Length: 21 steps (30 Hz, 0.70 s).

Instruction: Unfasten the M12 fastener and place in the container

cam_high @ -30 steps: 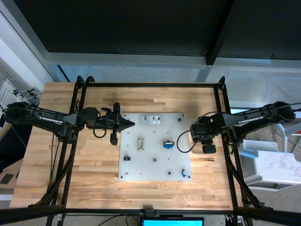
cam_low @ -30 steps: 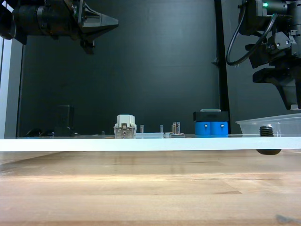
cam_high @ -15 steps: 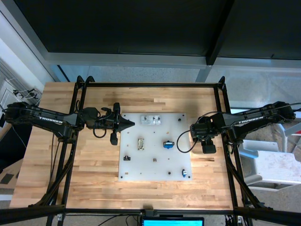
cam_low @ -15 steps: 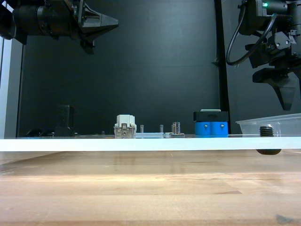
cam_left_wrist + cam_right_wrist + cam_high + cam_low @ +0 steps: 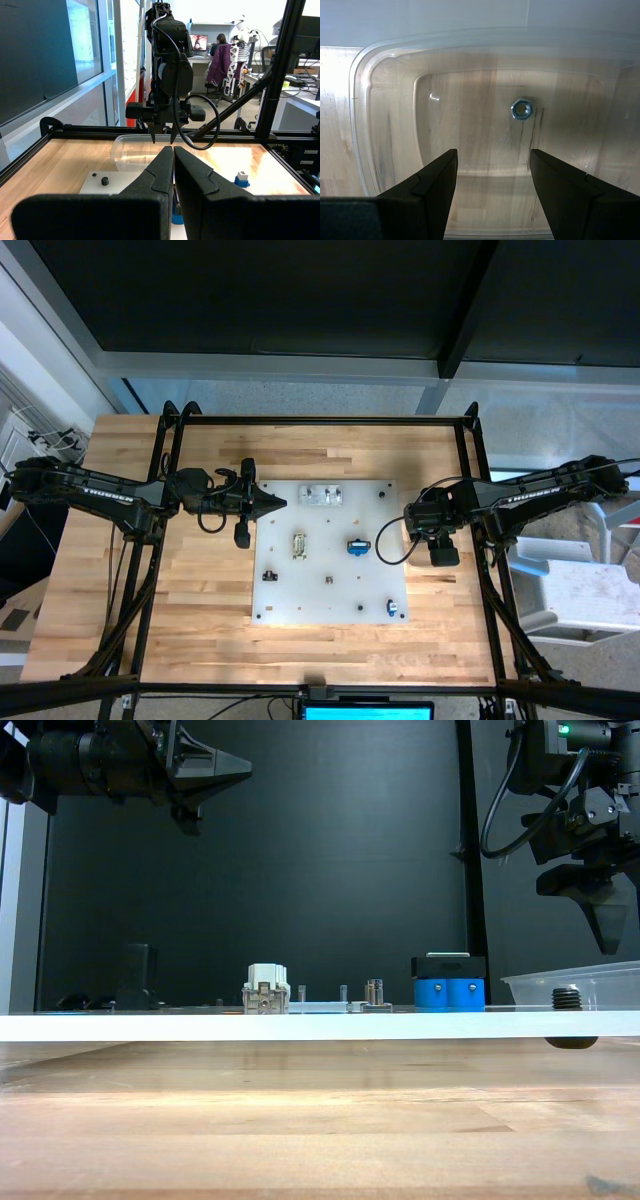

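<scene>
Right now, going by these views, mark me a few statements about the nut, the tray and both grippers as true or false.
1. The silver nut lies in the clear tray. True.
2. The black stud carries a nut. False: its ribs show bare.
3. The right gripper hangs above the tray, jaws open. True.
4. The left gripper holds the nut. False: it hangs high over the white board's left edge, jaws shut on nothing.
</scene>
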{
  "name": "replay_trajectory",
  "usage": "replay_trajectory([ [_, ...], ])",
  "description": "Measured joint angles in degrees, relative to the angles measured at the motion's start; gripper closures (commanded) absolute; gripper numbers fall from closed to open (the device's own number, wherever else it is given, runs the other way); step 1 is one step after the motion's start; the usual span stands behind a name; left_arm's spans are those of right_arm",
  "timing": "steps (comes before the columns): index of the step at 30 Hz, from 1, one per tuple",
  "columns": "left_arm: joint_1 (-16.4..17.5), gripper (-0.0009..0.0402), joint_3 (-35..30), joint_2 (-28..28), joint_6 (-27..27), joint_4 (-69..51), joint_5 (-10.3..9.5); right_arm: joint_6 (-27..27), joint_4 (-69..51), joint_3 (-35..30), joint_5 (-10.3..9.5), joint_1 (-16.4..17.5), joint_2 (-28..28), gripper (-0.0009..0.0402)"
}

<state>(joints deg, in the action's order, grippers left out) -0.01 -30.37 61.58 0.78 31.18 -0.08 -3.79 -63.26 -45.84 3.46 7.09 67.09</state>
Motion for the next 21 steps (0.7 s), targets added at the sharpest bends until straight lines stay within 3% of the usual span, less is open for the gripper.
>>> replay_trajectory([
  [21,0.0,0.0393,0.0,0.0,0.0,0.0,0.02,-0.2,0.7,0.0,-0.02,0.0,0.0,0.0192],
])
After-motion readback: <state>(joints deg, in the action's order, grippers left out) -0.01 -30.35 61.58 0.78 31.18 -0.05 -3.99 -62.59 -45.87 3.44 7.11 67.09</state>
